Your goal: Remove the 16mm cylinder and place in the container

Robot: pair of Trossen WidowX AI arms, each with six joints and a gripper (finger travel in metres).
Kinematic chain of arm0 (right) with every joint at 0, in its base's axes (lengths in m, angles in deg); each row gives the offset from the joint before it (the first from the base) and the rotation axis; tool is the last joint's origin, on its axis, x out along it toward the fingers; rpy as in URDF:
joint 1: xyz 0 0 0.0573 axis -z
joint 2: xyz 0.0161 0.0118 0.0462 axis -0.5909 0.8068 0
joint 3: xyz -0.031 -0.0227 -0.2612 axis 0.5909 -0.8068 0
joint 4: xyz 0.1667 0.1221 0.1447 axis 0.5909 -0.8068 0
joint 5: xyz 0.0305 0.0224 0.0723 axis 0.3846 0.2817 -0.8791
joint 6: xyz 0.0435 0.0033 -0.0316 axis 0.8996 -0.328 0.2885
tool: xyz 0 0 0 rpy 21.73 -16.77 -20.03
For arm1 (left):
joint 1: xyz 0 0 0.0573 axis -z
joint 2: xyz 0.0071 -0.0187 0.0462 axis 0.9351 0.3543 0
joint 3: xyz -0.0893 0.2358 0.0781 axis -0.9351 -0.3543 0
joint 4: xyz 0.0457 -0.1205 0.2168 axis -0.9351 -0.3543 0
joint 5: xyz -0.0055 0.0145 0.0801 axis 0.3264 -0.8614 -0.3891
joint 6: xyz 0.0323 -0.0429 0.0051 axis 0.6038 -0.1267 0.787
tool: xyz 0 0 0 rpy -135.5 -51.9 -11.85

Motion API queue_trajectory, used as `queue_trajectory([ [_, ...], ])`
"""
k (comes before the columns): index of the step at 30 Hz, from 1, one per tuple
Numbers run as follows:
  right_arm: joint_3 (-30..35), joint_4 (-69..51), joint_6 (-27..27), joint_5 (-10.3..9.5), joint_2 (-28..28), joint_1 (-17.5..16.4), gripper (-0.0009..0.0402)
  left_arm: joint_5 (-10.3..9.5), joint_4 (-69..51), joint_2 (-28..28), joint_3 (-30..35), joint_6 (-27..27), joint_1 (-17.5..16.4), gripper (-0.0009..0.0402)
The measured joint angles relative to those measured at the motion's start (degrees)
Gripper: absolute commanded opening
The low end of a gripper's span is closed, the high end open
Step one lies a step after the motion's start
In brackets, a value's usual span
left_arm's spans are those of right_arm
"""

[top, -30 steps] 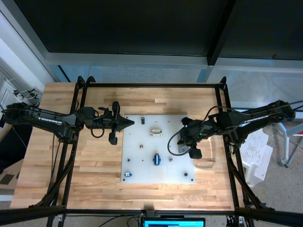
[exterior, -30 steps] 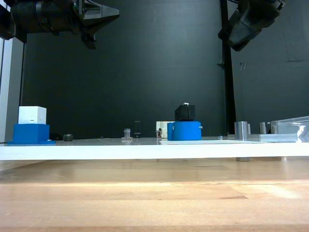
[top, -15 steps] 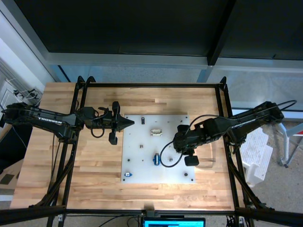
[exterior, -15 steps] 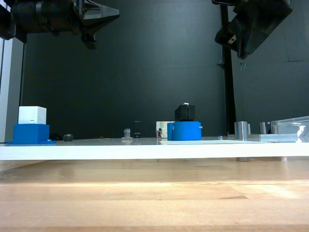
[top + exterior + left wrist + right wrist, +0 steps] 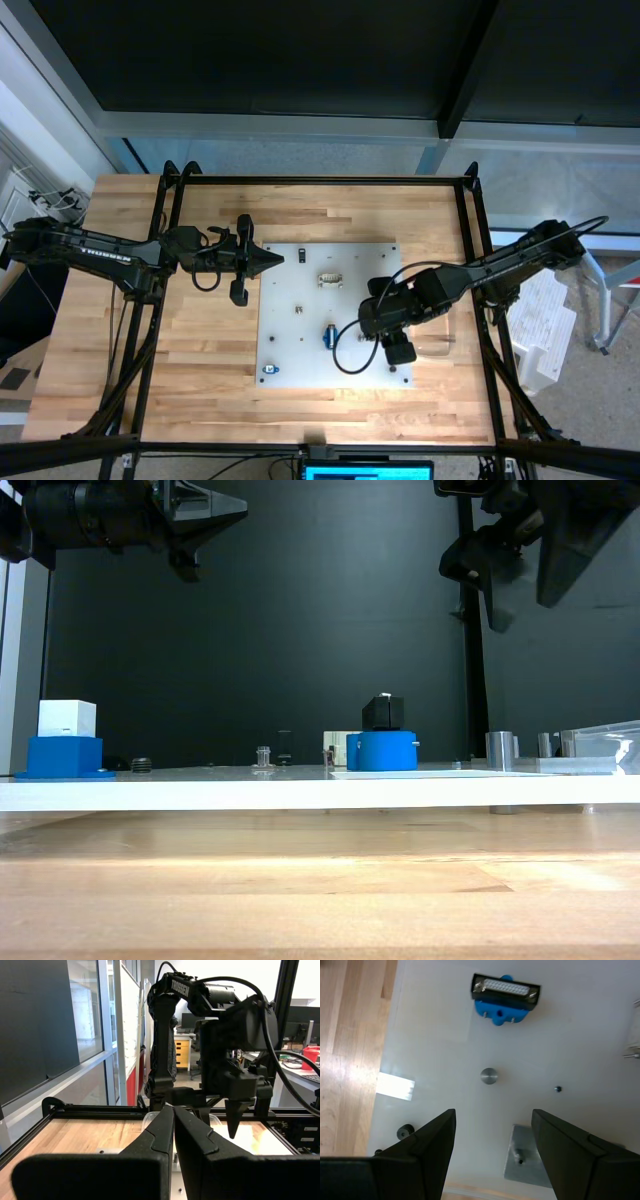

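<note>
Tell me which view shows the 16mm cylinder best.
Right wrist view: the 16mm cylinder stands unobstructed on the board, below the open right gripper. Low view shows its side, small; high view barely; left wrist view not at all. The left gripper hovers shut at the board's left edge.

From above, the right arm (image 5: 470,280) covers part of the container (image 5: 441,350) at the white board's (image 5: 300,350) three o'clock edge. The 16mm cylinder (image 5: 489,1075), plain from the right wrist, cannot be picked out near the right gripper (image 5: 378,322) there. At table height that gripper is blurred and cropped at one o'clock, the left gripper (image 5: 238,510) at eleven o'clock, the container at three o'clock. The grey block (image 5: 522,1157) sits partly behind a gripper finger (image 5: 570,1155).
</note>
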Motion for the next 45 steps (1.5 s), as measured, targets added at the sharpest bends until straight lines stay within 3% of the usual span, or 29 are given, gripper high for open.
queue_trajectory([
  [34,0.0,5.22,5.66,-0.2,12.13,-3.63,0.0219,0.0,0.02,0.0,0.0,0.0,0.0,0.0],
  [45,-0.13,6.62,6.97,-0.83,15.47,-3.74,0.0179,-0.02,0.02,0.02,0.0,0.0,0.0,0.0],
])
